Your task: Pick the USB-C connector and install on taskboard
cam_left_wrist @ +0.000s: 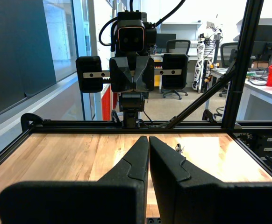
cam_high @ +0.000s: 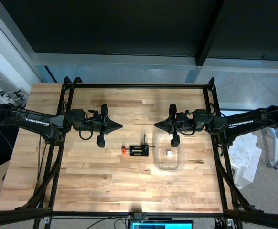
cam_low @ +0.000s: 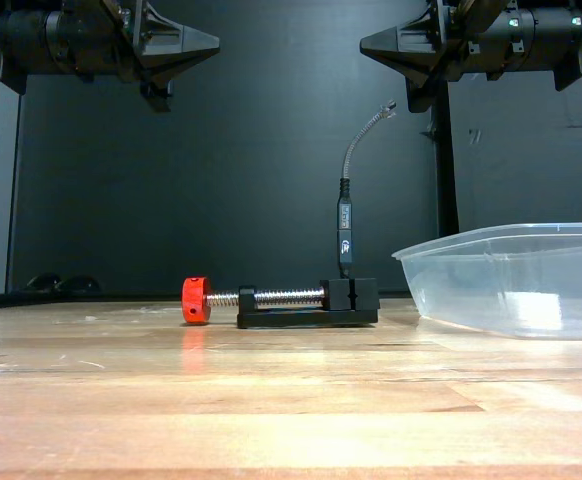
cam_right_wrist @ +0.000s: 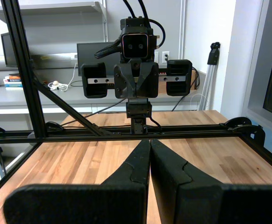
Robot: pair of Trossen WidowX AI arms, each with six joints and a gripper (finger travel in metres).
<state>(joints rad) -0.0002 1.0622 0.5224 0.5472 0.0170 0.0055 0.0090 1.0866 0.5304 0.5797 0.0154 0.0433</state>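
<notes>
Left gripper (cam_high: pixel 120 126): hangs high over the table (cam_high: pixel 105 183), left of centre, pointing inward. Fingers (cam_left_wrist: pixel 136 158) pressed together, gripping nothing.

Right gripper (cam_high: pixel 156 125): mirrors it from the other side at the same height. Fingers (cam_right_wrist: pixel 137 163) likewise closed tip to tip and empty. Nose to nose across a gap, not touching.

Taskboard (cam_high: pixel 139 151): lies flat on the wood below that gap, nearer the front edge. Carries an orange-red knob (cam_low: pixel 196 300) at its left end and a silvery threaded rod (cam_low: pixel 281 297) running from there to the black end block.

USB-C connector (cam_low: pixel 344 222): stands upright out of that block's top, tail curving up and to the right. Reaches close to the right gripper's height in the low view, yet touches neither claw.

Clear plastic tray (cam_high: pixel 177 163): sits just beside the taskboard's right end, partly beneath the right gripper. Holds a small whitish square piece (cam_high: pixel 169 153). Stands between the right arm's side and the taskboard.

Black frame rails (cam_high: pixel 139 86): run round the table's edges.
</notes>
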